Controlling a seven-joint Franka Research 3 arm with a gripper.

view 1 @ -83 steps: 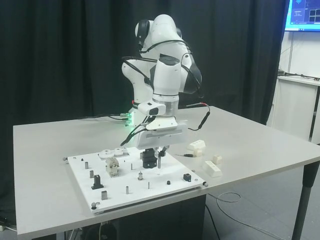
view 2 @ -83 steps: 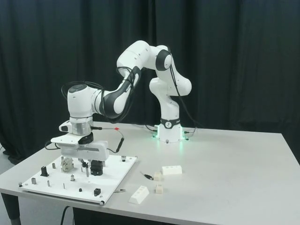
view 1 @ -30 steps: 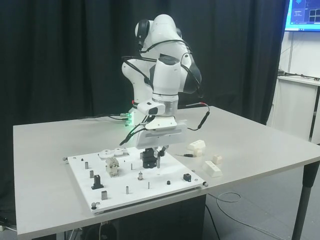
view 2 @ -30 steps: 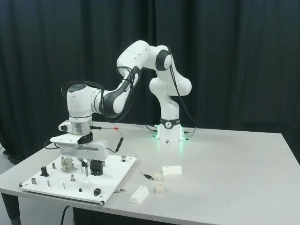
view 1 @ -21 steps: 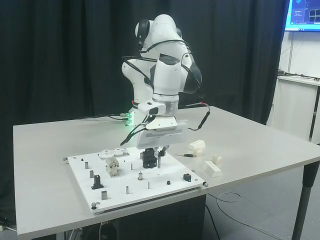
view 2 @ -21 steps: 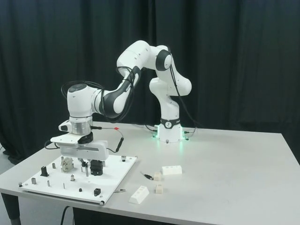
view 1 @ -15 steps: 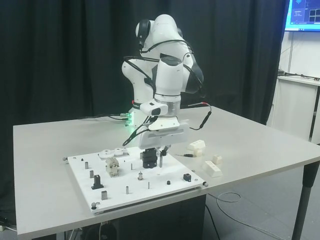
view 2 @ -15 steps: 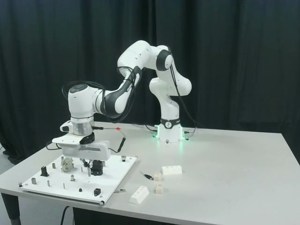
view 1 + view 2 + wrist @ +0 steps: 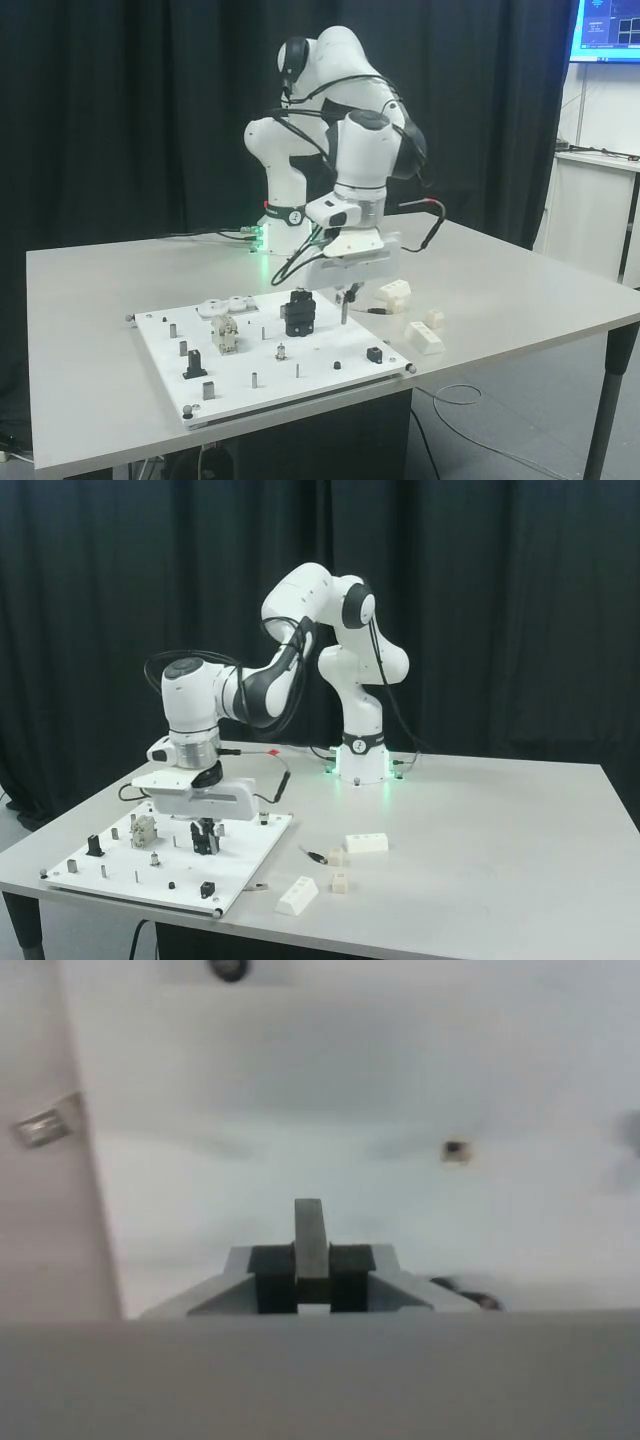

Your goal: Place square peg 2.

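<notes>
**A:** Peg [image 9: 310,1240] first: where is it?

**B:** In the gripper [image 9: 311,1278]. The wrist view shows a slim grey bar standing straight out between the two dark fingers [image 9: 270,1268], which are closed narrowly on it. In the first room view the same peg [image 9: 344,308] hangs point-down below the gripper [image 9: 346,292], clear of the white board [image 9: 262,372].

**A:** So how far along is the job?

**B:** My reading is midway. The peg is picked up and being carried, but not seated. Finding its square hole and lowering it in are left. The wrist view shows a small dark square mark [image 9: 456,1149] on the board ahead; it may be the socket, though I cannot tell.

**A:** What differs from half a second ago?

**B:** The arm [image 9: 352,120] has swung away from the black block [image 9: 299,313]. Earlier the gripper sat right over that block with the peg low beside it. Now it hangs over the board's edge nearest the loose white blocks [image 9: 412,315] on the table [image 9: 90,300], and the black block stands uncovered. The gripper also looks a little higher.

**A:** Anything else moved?

**B:** Not that I can see; the small posts on the board look unchanged.
</notes>
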